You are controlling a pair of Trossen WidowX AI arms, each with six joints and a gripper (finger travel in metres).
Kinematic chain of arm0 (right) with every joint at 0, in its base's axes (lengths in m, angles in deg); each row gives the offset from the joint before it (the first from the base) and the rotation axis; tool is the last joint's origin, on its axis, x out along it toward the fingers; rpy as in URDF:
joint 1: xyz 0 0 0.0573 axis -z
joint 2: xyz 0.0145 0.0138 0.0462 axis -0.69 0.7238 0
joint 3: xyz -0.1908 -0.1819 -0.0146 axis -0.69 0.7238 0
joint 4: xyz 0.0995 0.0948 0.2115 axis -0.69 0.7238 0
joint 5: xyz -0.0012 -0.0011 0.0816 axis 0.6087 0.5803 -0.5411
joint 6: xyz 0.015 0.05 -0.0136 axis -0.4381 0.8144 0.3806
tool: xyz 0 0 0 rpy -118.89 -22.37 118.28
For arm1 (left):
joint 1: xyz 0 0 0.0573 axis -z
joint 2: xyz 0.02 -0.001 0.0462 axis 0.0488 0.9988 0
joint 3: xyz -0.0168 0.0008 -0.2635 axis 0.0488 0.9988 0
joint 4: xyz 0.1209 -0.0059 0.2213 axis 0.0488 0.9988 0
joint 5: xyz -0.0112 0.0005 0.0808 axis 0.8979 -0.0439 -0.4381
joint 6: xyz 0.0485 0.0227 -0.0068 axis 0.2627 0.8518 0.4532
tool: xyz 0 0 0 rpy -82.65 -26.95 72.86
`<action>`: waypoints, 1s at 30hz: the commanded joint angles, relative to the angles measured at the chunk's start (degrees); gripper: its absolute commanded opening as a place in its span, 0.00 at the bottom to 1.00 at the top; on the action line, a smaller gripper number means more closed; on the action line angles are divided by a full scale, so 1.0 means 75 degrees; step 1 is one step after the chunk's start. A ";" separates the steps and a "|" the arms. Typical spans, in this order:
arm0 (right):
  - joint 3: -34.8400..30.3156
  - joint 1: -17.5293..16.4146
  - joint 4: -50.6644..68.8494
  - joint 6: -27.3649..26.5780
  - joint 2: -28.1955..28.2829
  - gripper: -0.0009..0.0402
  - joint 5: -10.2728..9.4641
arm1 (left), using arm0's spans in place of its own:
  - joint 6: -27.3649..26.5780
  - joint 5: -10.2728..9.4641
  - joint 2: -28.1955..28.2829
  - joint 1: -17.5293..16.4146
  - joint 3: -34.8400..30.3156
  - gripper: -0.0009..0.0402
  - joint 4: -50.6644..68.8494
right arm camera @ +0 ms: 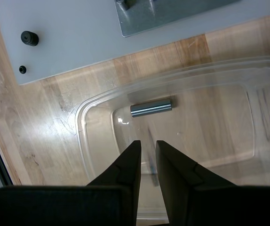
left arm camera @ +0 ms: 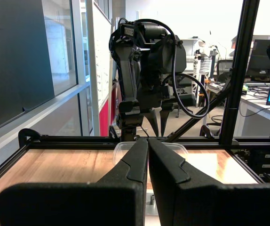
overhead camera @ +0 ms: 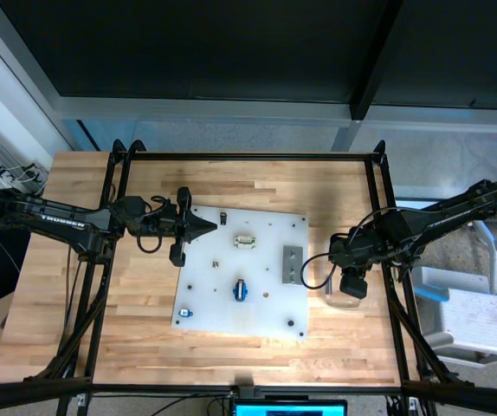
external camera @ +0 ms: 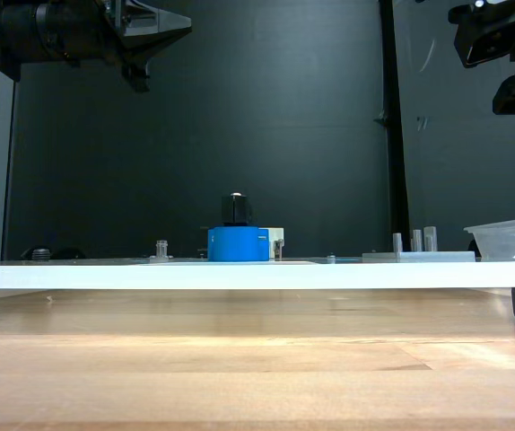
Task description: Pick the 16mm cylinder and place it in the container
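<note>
**Grippers, two.**
- Right gripper: fingers slightly parted, nothing between them. It hangs directly over the container, at the right of the high view.
- Left gripper: fingers pressed together, empty. It is held over the left edge of the white board in the high view, and sits at the upper left of the low view.

**16mm cylinder, one.**
- It lies on its side on the container floor, just beyond the right gripper's fingertips and apart from them.
- Only the right wrist view shows it plainly.
- The low view gives just the container's wall at its right edge, and the contents cannot be made out.

**Container, one.**
- Clear tray with rounded corners, resting on the wooden table just beside the white board's right edge.
- The left wrist view shows its rim beyond the left gripper's tips, below the right arm.

**White board, one, carrying:**
- Grey metal block, one, near the right edge. The low view shows three upright pegs on it, which the high view does not separate.
- Blue connector, one, near the centre, with a black part on top in the low view.
- Small blue piece, one, at the lower left corner.
- Black knobs, two, counted in the right wrist view.
</note>
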 commanded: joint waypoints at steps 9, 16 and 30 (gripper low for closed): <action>0.0012 -0.0003 0.0006 0.0015 0.0000 0.02 0.0015 | 0.0000 0.0000 0.0000 0.0000 0.0000 0.02 -0.0003; 0.0020 -0.0003 0.0000 0.0111 0.0000 0.02 0.0015 | 0.0000 0.0000 0.0000 -0.0003 0.0000 0.02 -0.0003; 0.0026 -0.0003 -0.0012 0.0207 0.0000 0.02 0.0006 | 0.0000 0.0000 0.0000 -0.0003 0.0000 0.02 -0.0003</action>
